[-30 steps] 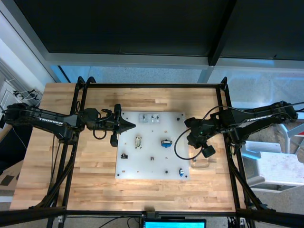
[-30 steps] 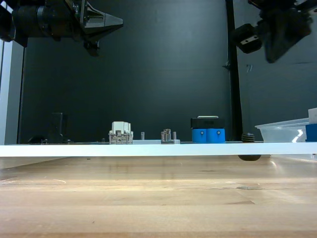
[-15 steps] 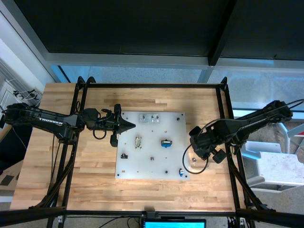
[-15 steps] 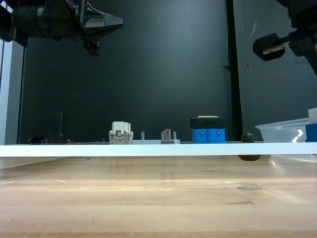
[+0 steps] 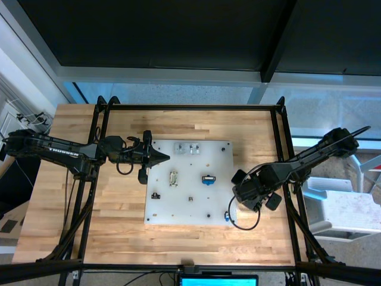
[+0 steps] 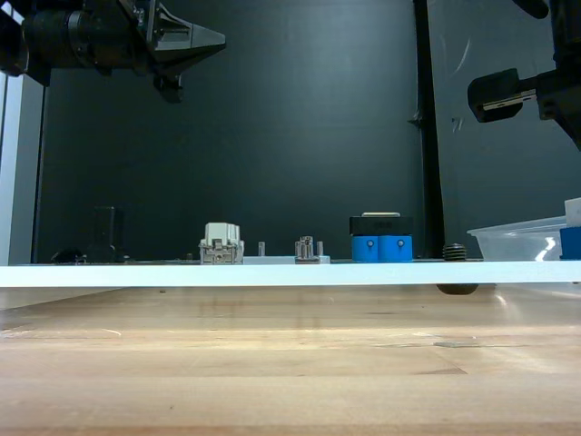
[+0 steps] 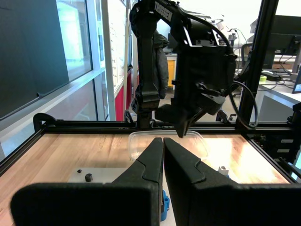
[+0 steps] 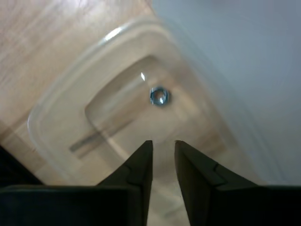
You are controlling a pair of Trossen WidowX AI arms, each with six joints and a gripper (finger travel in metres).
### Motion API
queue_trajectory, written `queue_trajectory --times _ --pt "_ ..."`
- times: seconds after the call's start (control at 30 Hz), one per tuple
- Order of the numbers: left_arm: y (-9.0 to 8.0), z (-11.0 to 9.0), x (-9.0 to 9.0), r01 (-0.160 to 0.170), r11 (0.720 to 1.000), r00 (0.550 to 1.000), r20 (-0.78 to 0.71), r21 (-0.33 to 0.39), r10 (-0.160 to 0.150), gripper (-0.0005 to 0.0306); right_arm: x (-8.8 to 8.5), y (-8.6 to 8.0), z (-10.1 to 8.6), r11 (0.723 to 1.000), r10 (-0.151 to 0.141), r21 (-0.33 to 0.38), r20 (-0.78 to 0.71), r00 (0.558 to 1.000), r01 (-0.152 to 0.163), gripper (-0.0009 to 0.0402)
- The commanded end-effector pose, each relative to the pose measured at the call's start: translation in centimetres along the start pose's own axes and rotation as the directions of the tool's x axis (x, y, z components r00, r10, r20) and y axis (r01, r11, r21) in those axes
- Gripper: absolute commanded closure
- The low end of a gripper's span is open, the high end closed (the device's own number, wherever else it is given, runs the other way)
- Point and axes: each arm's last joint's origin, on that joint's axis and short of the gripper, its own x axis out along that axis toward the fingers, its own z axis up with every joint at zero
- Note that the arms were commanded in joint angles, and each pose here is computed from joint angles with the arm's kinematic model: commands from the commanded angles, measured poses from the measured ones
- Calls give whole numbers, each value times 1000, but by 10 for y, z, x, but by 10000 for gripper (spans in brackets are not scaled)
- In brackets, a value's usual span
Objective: Pick the M12 fastener and fasten on the M12 threads
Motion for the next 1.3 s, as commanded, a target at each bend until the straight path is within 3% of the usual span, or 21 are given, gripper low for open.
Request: queue_trajectory --times 0.03,0.3,0.43,1.17,1.3 --pt "0 0 0 0 1000 1000 0 0 0 300 7 -2 5 1000 6 0 -7 1000 -6 297" --pt "0 0 0 0 1000 1000 0 0 0 300 20 -7 13 1000 15 5 -24 1000 -15 250" --pt "0 0 0 0 1000 1000 0 0 0 300 28 -10 18 998 18 53 -28 999 -16 239" --pt "0 0 0 0 1000 1000 0 0 0 300 59 -8 16 998 31 54 -48 998 -28 235" --pt "0 0 0 0 1000 1000 0 0 0 300 62 -7 15 996 37 79 -38 999 -34 235"
